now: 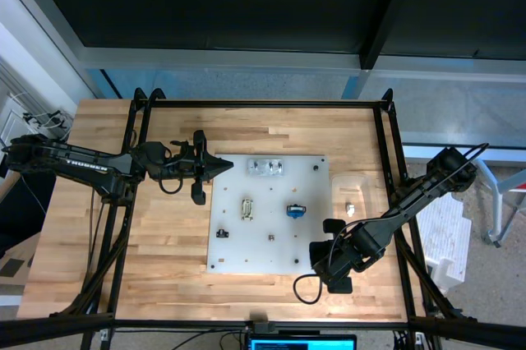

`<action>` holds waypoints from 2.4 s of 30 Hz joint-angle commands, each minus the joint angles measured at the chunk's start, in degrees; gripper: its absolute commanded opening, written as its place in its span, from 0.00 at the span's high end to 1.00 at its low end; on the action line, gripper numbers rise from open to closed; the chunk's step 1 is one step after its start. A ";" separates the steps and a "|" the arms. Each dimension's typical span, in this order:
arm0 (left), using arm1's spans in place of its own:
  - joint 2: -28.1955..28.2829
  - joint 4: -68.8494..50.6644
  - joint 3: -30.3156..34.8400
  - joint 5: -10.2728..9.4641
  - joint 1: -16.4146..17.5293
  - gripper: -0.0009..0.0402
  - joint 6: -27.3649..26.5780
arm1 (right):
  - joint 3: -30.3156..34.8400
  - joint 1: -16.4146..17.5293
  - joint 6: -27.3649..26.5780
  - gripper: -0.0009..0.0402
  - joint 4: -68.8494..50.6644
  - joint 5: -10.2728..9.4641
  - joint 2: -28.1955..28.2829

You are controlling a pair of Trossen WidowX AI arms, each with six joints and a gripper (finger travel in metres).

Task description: Pick the RJ45 connector and install on taskboard

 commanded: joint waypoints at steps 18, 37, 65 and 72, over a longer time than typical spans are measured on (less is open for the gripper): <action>0.00 0.02 0.00 0.02 0.00 0.98 0.02 | 1.79 0.00 0.00 0.66 -2.14 0.61 -0.98; 0.02 0.02 0.00 0.02 0.02 0.98 0.02 | 1.79 0.00 1.22 0.46 -2.99 -1.18 -7.50; 0.00 0.02 0.00 0.02 0.00 0.98 0.02 | 1.79 -5.09 -2.14 0.46 -1.97 3.17 -15.41; 0.02 0.02 0.00 0.02 0.00 0.98 0.02 | 1.77 -11.32 -7.89 0.46 -0.87 5.62 -19.10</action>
